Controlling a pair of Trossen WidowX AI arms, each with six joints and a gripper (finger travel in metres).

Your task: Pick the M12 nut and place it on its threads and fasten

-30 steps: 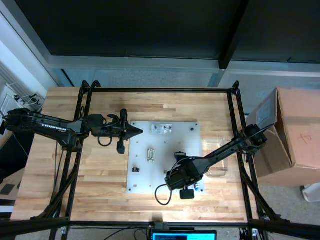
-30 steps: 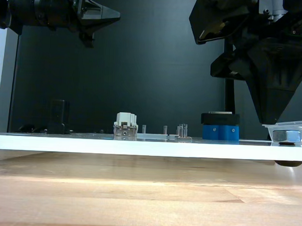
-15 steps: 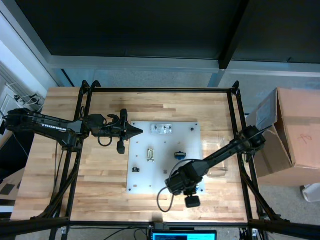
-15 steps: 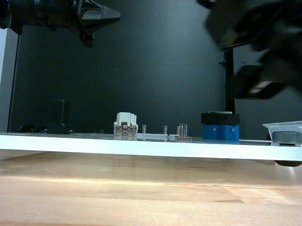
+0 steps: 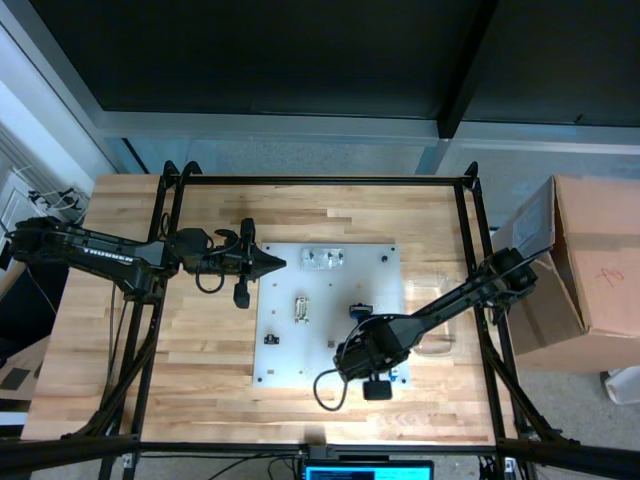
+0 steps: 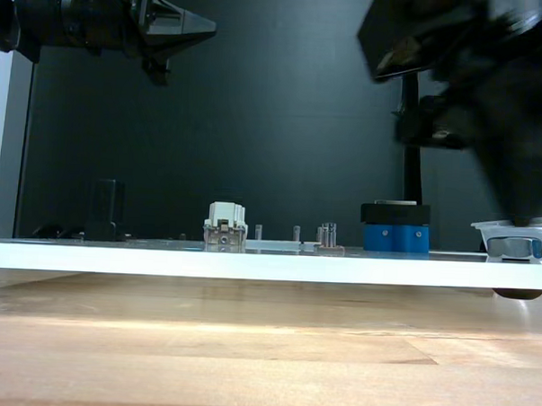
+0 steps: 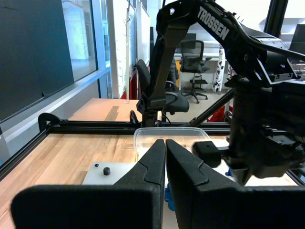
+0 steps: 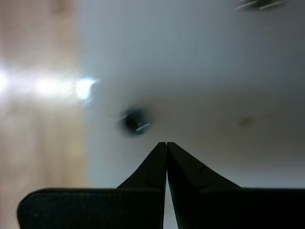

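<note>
Sitting low at the near right edge of the white board (image 5: 290, 355), the M12 nut (image 6: 514, 246) seemed to rest on its stud, free of both hands, though the low view was smeared there and the right arm hid the spot from above. We saw the right hand (image 8: 166, 144) just above it, pointing down, fingers clenched on nothing. The clear tray (image 6: 486, 227) stood behind. The left hand (image 5: 280, 263), likewise clenched and empty, hovered well apart over the board's far left part, high above the bench (image 5: 200, 345).
</note>
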